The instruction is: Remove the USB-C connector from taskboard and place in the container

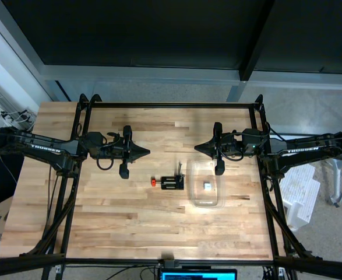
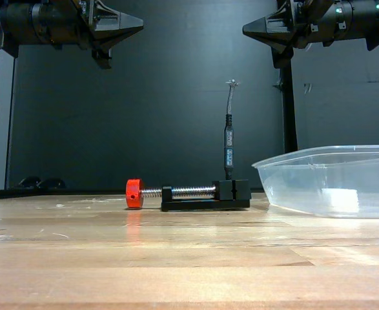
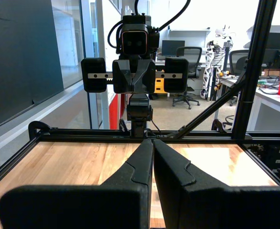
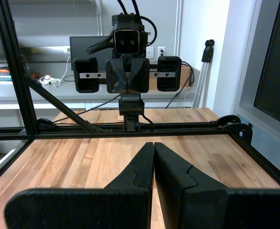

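USB-C connector [image 2: 228, 150] is in neither pair of jaws: the left gripper [image 1: 145, 153] has its fingers [image 3: 142, 157] pressed together on nothing, and the right gripper [image 1: 197, 148] is likewise closed and empty. Both hover high above the table [image 1: 112, 221] with tips pointing toward each other, the left one above and left of the taskboard [image 1: 169, 182], the right one above and right of it. The connector stands upright, clamped at the end of the taskboard away from its red-orange knob [image 1: 154, 182], with a short cable stub rising above it. The container [image 1: 205, 201] lies just right of the taskboard, not touching it, with a small white block [image 1: 207, 186] inside. By my reading the task has not begun, and the step in hand is the first reach for the connector. The next move likely calls for one arm, perhaps the right, to open its jaws, descend over the taskboard, close on the upright piece and lift straight up. Bare wood surrounds the taskboard on its near, far and left sides. The container wall to its right is the one edge to clear, and the black frame rails [image 1: 171, 105] run well away from it.
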### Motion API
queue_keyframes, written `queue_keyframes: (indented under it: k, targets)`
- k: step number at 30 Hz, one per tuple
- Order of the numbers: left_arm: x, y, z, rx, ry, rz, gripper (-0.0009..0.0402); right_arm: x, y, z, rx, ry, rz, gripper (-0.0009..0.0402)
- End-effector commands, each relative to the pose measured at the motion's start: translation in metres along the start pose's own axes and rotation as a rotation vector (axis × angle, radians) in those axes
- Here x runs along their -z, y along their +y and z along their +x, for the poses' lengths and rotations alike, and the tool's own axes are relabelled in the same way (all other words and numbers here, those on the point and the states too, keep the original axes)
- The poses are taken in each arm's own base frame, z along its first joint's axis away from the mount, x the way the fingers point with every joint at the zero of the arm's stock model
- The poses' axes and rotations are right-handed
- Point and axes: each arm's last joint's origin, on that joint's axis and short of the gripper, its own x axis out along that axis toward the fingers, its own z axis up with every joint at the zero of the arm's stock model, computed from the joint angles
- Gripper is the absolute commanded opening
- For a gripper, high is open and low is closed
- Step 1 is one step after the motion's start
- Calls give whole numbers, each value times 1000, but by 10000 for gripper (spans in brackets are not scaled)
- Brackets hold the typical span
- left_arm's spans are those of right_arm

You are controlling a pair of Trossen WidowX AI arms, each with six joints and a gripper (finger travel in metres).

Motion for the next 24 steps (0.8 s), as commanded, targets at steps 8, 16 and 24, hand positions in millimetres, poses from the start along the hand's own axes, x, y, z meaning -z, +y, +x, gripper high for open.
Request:
queue_keyframes:
  k: [8, 16, 24]
  targets:
    - [0, 0, 0, 0, 0, 0, 0, 0, 0, 0, 0, 0, 0, 0]
    - [0, 0, 0, 0, 0, 0, 0, -1, 0, 0, 0, -6, 0, 0]
    - [0, 0, 0, -1, 0, 0, 0, -5, 0, 1, 0, 31, -2, 0]
